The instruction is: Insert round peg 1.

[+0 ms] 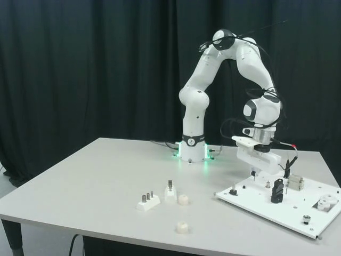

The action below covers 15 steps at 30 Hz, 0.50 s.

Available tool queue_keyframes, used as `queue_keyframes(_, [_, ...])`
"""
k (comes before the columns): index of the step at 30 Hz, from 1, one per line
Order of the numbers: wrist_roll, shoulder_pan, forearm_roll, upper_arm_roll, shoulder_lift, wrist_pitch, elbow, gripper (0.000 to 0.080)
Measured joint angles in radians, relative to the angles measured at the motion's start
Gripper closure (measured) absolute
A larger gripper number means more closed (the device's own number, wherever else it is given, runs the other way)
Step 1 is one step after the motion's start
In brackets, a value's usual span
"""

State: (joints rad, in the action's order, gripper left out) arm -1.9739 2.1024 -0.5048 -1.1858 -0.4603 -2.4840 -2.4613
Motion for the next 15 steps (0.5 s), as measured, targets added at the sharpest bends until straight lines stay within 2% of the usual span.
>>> queue_keyframes(15, [0.000,0.000,-0.015,0.018,-0.008,-0.017,-0.004,0.0776])
